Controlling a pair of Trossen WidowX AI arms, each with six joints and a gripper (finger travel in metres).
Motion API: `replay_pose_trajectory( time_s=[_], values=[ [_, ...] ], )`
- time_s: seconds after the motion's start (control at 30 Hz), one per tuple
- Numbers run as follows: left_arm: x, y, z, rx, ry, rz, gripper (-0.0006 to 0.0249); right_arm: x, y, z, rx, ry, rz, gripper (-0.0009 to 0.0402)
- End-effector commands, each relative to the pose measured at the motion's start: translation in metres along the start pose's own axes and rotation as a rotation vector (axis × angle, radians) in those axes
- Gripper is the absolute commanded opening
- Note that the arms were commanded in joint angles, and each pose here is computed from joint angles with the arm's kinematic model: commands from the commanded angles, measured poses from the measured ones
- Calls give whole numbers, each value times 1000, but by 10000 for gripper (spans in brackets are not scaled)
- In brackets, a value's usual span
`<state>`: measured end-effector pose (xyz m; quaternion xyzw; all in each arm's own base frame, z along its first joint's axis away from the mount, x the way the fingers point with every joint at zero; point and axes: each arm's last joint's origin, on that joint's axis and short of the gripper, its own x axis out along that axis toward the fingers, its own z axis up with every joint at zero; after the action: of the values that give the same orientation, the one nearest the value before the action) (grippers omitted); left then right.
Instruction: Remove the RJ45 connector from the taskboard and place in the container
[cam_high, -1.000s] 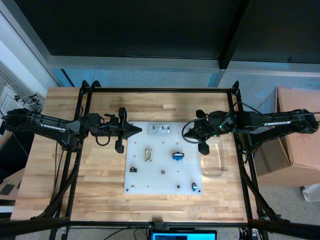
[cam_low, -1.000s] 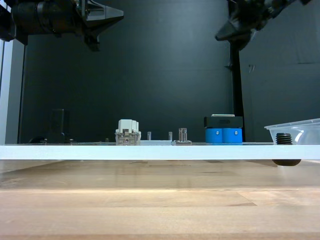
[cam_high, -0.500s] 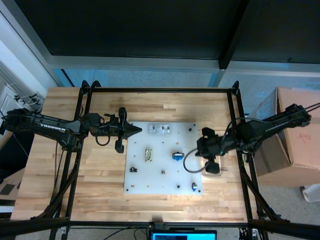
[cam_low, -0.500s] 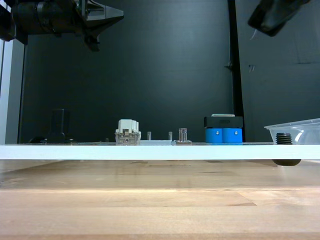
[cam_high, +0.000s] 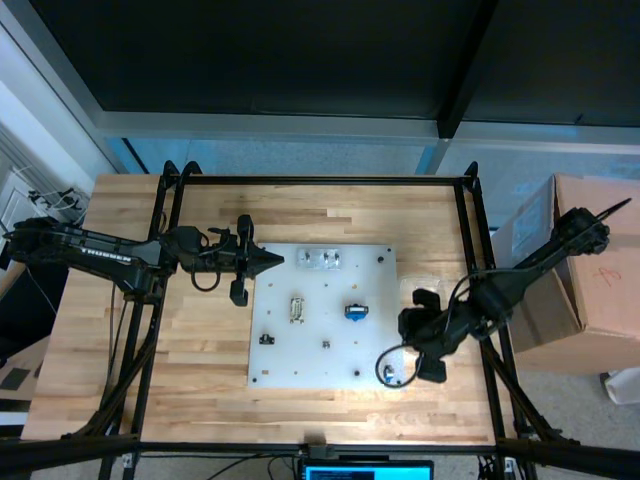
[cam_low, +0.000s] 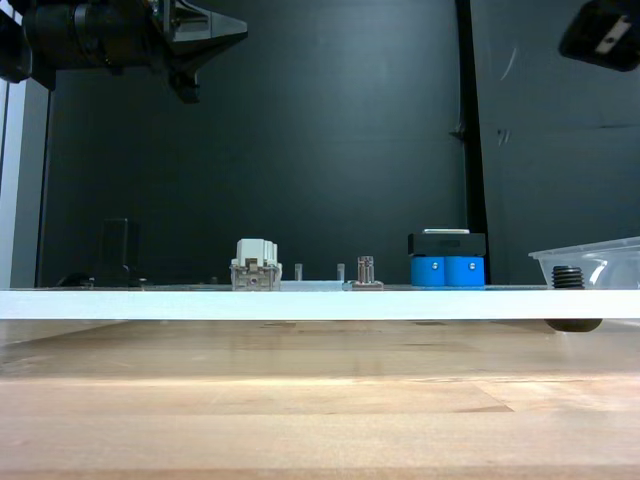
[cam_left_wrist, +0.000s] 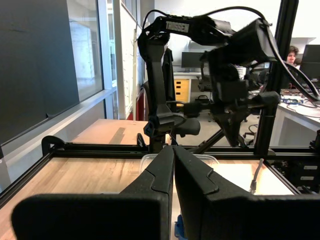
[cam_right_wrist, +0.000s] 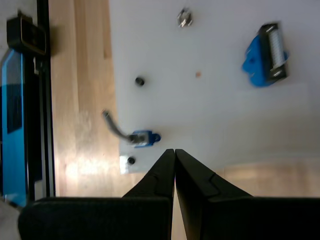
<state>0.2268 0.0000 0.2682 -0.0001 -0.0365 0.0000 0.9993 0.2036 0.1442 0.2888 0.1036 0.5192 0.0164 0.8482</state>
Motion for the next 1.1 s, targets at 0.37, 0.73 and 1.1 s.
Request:
replay_pose_trajectory(
  time_s=[0.37, 0.73, 1.1],
  values=[
    [0, 0, 0, 0, 0, 0, 0, 24, 27, -13, -76, 97, -46, 0],
    [0, 0, 0, 0, 0, 0, 0, 21, 43, -4, -108, 141, -110, 11],
    [0, 0, 0, 0, 0, 0, 0, 44, 48, -2, -112, 180, -158, 153]
  ],
)
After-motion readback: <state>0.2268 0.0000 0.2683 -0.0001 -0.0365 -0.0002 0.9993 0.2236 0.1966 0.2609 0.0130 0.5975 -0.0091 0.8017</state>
